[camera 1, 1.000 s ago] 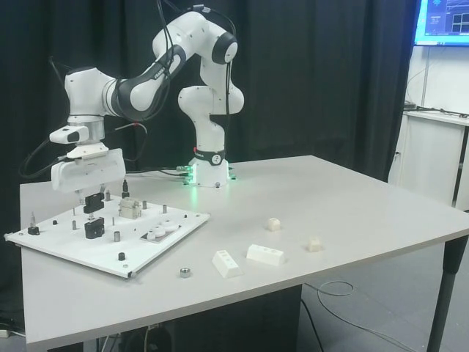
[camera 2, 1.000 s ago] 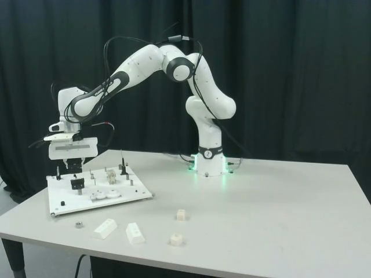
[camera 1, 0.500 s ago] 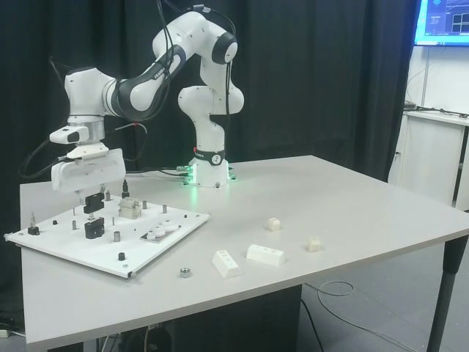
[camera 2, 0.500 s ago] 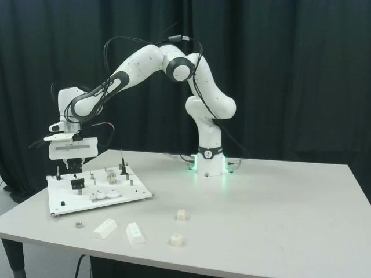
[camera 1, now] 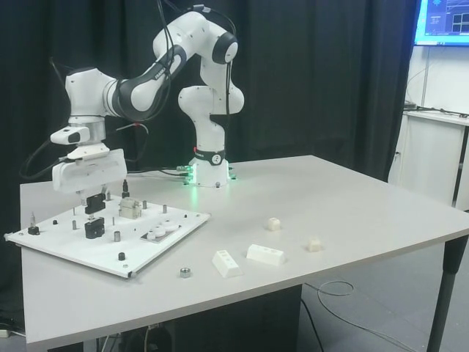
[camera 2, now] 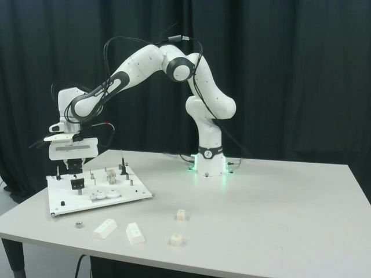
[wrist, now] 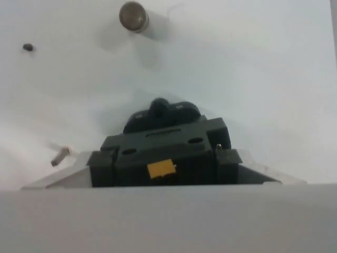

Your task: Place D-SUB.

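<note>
Here the white arm (camera 1: 161,66) is seen stretched from its base near the table's (camera 1: 352,198) far edge out over the white board (camera 1: 110,238), which lies at the table's left end in the first room view. The tool (camera 1: 94,199) hangs just above the board's far part, and a black D-SUB connector (wrist: 163,153) is held in it, gripped at its upper end; in the wrist view the connector's black body is seen below the tool, with the white board surface behind it. Whether the connector touches the board cannot be told.

A second black part (camera 1: 92,230) stands on the board just nearer the front edge than the held connector. A grey metal block (camera 1: 130,207) is mounted near the board's middle, and white round pieces (camera 1: 160,232) lie toward its right corner. Several small upright pegs (camera 2: 91,174) are set across the board; one grey peg (wrist: 132,16) is seen end-on in the wrist view, beyond the connector.

On the bare table, near the front edge, a small dark ring (camera 1: 185,272) lies just off the board's corner. Two white blocks (camera 1: 245,259) lie beside it, and two small cubes (camera 1: 294,234) are placed further right, well apart from the board.
</note>
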Controlling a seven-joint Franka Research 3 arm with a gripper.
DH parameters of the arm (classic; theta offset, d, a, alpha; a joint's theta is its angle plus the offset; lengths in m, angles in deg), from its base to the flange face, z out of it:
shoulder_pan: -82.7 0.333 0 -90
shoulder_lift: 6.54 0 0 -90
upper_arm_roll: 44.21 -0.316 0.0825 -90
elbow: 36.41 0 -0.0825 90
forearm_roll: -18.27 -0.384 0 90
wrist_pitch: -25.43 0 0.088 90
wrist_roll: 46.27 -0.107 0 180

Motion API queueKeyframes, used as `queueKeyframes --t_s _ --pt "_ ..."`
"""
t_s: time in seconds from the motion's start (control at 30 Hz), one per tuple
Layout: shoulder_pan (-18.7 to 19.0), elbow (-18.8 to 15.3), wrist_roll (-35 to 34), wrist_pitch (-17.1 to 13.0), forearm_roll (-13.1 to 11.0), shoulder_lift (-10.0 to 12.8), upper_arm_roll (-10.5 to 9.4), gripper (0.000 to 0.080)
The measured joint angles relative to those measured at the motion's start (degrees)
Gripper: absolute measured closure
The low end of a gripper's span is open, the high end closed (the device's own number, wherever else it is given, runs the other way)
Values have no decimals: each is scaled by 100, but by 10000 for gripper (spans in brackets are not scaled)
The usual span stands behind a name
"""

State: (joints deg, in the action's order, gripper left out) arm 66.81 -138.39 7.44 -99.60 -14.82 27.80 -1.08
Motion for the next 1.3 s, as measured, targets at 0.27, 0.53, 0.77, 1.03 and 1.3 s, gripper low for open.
queueKeyframes --t_s 0.27,0.53,0.77,1.03,1.3 --pt "127 35 -215 34 -181 -4 -85 412" --pt "444 79 -298 102 -427 -18 -138 412" --pt "783 78 -364 189 -457 -35 -147 412" --pt "1148 7 -421 252 -457 -35 -148 412" --pt "1452 -153 -420 245 -456 -35 -150 412"
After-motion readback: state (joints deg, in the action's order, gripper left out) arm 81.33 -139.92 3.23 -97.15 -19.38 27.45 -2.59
